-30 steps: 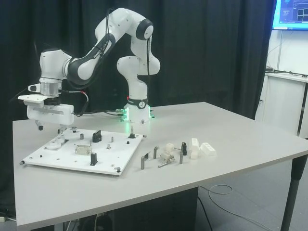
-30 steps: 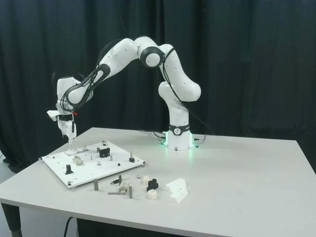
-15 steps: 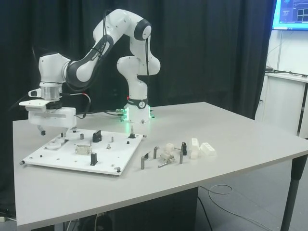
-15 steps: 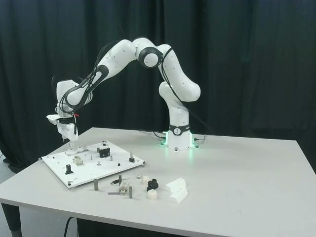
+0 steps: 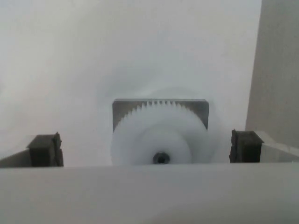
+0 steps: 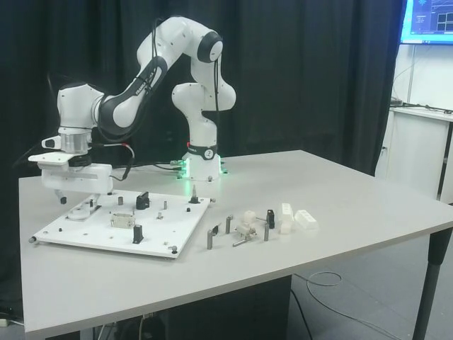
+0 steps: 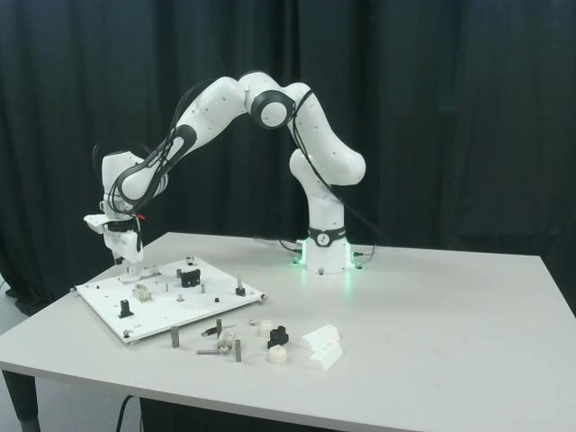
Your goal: Remove large gear.
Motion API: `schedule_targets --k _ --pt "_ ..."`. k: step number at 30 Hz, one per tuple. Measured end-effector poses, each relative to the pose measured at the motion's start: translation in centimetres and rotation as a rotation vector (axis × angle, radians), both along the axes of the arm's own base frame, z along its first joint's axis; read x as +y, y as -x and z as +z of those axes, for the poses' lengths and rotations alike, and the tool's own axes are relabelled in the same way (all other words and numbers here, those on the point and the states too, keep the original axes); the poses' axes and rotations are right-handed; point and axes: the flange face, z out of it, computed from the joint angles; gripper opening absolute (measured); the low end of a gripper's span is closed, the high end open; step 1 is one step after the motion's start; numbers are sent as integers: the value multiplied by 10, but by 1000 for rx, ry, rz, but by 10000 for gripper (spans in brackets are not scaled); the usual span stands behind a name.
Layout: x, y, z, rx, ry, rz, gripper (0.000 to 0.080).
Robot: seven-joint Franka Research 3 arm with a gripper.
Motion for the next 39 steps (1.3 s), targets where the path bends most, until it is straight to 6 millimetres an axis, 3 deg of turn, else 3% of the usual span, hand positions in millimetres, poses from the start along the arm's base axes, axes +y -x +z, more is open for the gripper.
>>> schedule_targets --k 39 --pt "-3 14 -31 -18 -30 41 800"
